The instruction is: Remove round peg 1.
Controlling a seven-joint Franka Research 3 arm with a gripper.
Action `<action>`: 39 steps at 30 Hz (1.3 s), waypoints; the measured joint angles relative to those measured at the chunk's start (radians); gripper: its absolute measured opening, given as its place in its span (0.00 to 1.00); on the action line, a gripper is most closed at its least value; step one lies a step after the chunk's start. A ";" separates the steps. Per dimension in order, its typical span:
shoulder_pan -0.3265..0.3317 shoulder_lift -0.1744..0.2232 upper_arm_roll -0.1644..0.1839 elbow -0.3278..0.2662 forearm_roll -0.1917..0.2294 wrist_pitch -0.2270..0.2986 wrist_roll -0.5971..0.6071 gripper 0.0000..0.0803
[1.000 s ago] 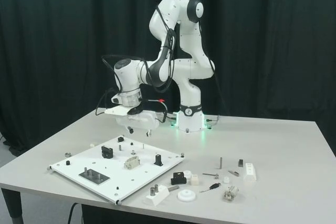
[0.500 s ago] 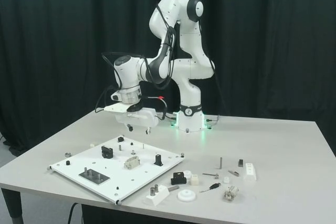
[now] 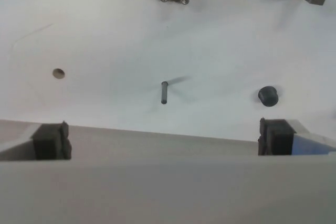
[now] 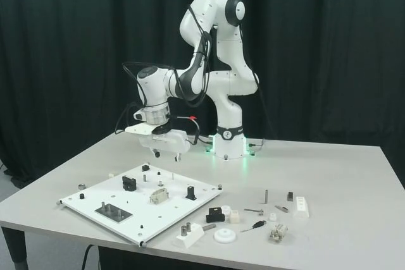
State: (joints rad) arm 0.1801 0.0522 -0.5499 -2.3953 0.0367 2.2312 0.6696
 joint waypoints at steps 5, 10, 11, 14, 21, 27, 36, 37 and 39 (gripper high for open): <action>0.000 -0.002 0.000 0.000 -0.005 -0.001 0.010 1.00; 0.000 -0.006 0.000 0.000 -0.007 -0.004 0.015 1.00; 0.000 -0.007 0.000 0.000 -0.008 -0.004 0.016 1.00; 0.000 -0.009 0.000 0.000 -0.009 -0.006 0.018 1.00; 0.000 -0.010 0.000 0.000 -0.011 -0.009 0.023 1.00; 0.000 -0.012 0.000 0.000 -0.012 -0.011 0.023 1.00; 0.000 -0.014 0.000 0.000 -0.014 -0.011 0.024 1.00; 0.000 -0.014 0.000 0.000 -0.014 -0.011 0.024 1.00; 0.000 -0.016 0.000 0.000 -0.015 -0.011 0.024 1.00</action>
